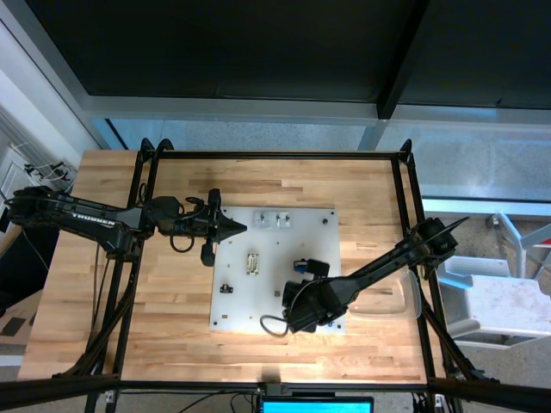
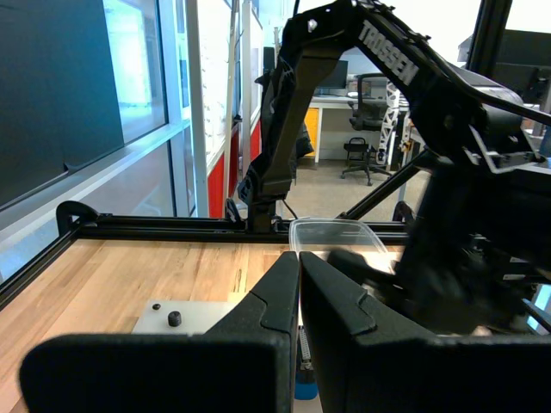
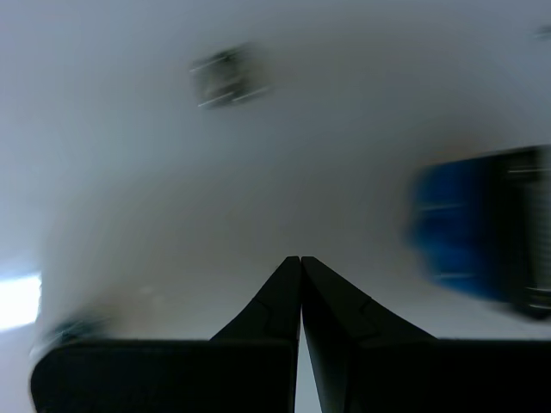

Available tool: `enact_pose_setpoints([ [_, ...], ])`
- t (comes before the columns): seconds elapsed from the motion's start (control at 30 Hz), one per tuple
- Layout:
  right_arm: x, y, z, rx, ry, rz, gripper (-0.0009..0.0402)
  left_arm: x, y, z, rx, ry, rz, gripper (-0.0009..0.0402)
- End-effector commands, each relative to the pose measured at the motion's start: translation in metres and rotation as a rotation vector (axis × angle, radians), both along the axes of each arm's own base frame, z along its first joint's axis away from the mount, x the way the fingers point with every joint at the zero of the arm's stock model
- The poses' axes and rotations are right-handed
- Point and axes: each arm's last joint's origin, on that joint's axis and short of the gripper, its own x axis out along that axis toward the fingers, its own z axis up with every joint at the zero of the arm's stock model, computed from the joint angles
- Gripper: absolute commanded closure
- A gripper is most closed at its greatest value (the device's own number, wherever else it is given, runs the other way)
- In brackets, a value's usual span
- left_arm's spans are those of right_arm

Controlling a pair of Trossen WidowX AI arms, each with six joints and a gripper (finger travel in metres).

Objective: Unfasten the M12 fastener and place in the container

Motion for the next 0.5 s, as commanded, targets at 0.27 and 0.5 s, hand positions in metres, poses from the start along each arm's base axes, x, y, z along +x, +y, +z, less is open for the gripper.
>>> enact_pose_setpoints([
  [0.27, -0.004, 0.005, 0.006, 0.124, 0.056, 0.018, 0.0393, 0.000, 0.000, 0.000, 0.000, 0.000, -0.001, 0.0393],
  [0.5, -0.005, 0.011, 0.017, 0.341, 0.115, 0.054, 0.0393, 0.000, 0.000, 0.000, 0.000, 0.000, 0.000, 0.0393],
])
